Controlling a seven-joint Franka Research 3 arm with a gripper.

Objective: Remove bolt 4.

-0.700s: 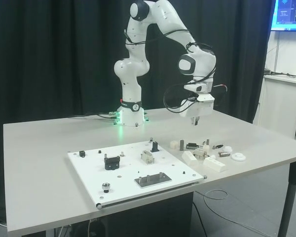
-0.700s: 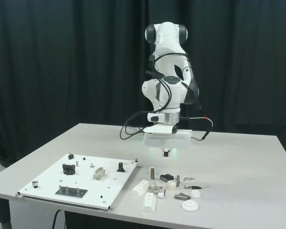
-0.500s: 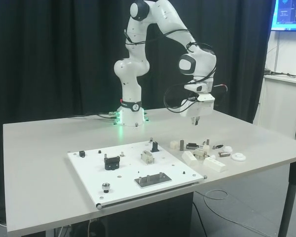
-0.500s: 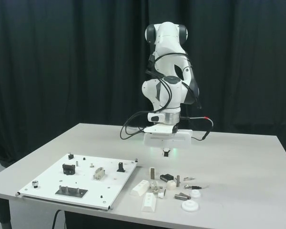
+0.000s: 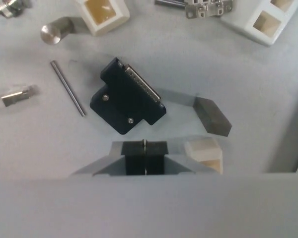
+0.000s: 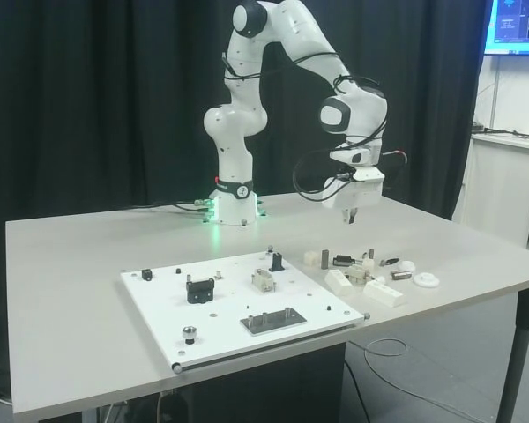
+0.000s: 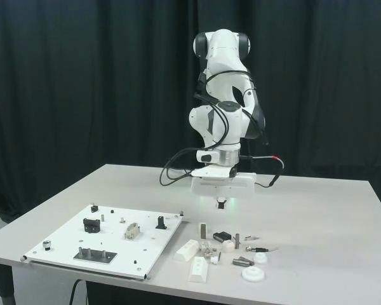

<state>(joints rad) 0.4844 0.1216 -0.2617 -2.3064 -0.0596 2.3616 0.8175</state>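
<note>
Nothing on the table had shifted since the earlier frames, and the white arm (image 6: 286, 53) held almost the same pose, its gripper (image 6: 350, 216) hanging in the air above the cluster of loose parts beside the white assembly board (image 6: 238, 304). In the wrist view the gripper (image 5: 145, 144) had its two black fingers (image 5: 134, 157) pressed together with only a thin seam between them, holding nothing.

Directly beneath it lay a black connector block (image 5: 127, 102) with a ribbed metal edge, flat on the grey table (image 6: 70, 256). A thin steel pin (image 5: 67, 88) lay just beside the block, and a dark grey wedge-shaped piece (image 5: 212, 116) sat near its other side. A white hollow housing (image 5: 102, 14) and a short metal cylinder (image 5: 54, 32) rested farther off, close to each other.

The board, well apart from the gripper, carried a black bracket (image 6: 200, 290), a grey metal plate with upright studs (image 6: 273, 321) and a small round-headed fastener (image 6: 189, 334) near its front corner. Which of the board's fasteners was bolt 4 could not be told. A white gear (image 7: 254, 274) lay at the edge of the loose parts.
</note>
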